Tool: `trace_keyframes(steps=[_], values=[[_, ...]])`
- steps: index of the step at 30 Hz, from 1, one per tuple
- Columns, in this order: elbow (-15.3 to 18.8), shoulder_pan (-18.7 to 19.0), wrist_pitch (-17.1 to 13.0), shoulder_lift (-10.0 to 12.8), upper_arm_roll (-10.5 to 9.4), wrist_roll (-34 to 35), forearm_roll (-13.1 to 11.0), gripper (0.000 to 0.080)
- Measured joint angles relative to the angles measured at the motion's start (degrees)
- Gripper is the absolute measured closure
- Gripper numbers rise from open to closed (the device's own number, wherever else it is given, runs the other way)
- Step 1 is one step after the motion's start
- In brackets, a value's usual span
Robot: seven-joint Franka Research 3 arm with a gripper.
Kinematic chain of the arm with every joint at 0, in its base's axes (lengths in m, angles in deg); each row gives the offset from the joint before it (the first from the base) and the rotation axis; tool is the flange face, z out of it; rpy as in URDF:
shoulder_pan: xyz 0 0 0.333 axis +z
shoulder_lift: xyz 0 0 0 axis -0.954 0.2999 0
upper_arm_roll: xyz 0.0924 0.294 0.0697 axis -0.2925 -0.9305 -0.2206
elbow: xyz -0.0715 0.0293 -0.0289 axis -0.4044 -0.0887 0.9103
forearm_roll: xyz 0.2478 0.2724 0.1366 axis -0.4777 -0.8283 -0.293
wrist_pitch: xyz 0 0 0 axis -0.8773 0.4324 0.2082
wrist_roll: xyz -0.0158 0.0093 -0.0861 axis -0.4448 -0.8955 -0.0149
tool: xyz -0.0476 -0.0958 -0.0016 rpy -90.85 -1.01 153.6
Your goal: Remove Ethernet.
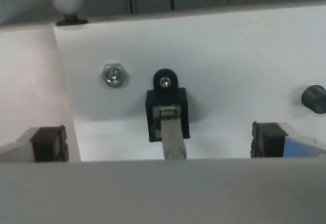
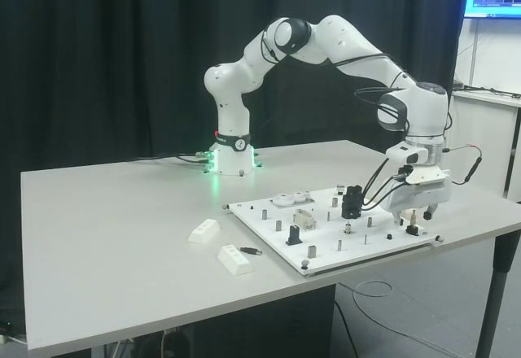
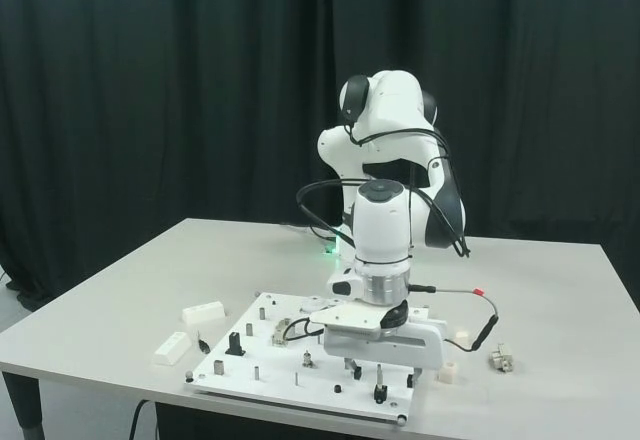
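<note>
I am hovering with the fingers (image 1: 48, 143) spread, the Ethernet plug (image 1: 168, 116) centred between them; it looks small, rigid and latched, so I am planning to pinch its black housing sides.

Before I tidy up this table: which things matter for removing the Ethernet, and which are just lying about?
Job:
- black socket with the Ethernet plug
- white board
- gripper, jaws apart

Lying about:
- two white blocks beside the board
- small connector on the grey table
</note>
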Motion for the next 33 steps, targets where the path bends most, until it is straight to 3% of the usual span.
trace_keyframes(steps=[30, 31, 33], values=[[-1.39, -0.50, 0.09, 1.24, 0.00, 0.03, 0.00, 0.0003], [-1.44, -0.51, 0.09, 1.28, 0.01, 0.03, 0.00, 0.0286], [-1.51, -0.52, 0.11, 1.34, 0.01, 0.03, 0.00, 0.0286]])
